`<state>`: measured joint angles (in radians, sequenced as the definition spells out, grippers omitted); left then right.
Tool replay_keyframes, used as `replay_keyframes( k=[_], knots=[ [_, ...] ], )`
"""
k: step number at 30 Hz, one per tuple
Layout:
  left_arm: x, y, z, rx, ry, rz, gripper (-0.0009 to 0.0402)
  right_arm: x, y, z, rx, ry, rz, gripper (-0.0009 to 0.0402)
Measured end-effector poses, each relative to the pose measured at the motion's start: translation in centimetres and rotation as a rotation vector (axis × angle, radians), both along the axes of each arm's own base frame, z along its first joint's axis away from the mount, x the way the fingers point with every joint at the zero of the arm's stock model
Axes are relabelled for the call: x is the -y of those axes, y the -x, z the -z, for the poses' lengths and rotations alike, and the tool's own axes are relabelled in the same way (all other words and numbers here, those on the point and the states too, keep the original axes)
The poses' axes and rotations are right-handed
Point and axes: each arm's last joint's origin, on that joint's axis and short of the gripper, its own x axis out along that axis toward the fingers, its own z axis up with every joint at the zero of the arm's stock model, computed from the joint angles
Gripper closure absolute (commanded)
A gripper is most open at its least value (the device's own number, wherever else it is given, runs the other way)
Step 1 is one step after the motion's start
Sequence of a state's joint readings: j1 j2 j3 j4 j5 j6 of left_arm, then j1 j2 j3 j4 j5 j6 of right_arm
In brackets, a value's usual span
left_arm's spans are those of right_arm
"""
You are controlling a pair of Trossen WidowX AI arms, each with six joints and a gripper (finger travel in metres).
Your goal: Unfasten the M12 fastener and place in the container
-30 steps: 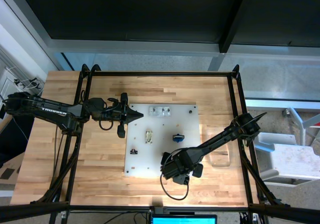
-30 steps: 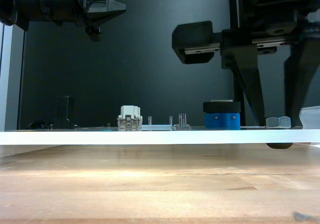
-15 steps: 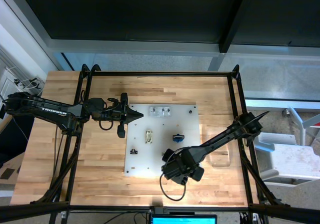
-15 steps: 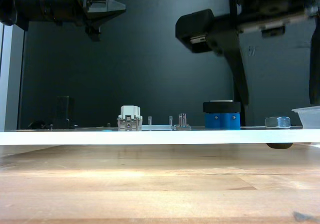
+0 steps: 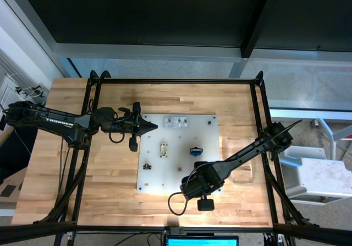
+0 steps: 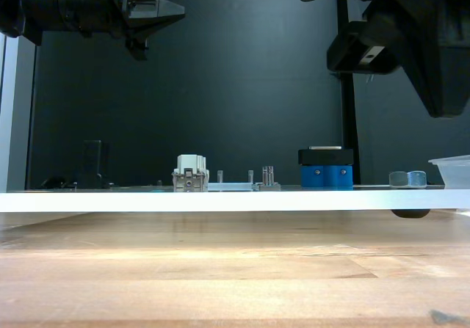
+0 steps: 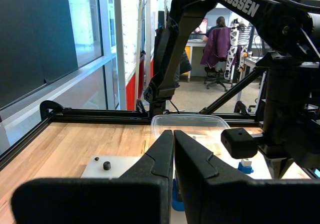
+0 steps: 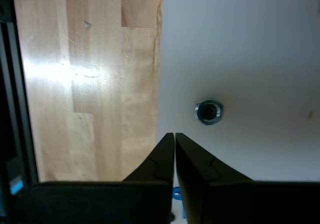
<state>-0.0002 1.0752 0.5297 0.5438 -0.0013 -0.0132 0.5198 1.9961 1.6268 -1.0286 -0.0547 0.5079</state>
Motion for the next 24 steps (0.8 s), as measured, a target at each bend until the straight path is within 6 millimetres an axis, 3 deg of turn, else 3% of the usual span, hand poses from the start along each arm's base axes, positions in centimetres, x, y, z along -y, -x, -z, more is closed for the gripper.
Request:
replay_keyframes(
  k=[13,24],
  knots=[
    [0.0,0.0,0.0,0.000,0.000,0.000,0.0393,0.4,0.5,2.7,0.016,-0.004,0.031,0.0394],
    [0.0,0.0,0.0,0.001,0.000,0.000,0.0393,0.7,0.7,3.6,0.018,0.021,0.019,0.0393]
  ],
)
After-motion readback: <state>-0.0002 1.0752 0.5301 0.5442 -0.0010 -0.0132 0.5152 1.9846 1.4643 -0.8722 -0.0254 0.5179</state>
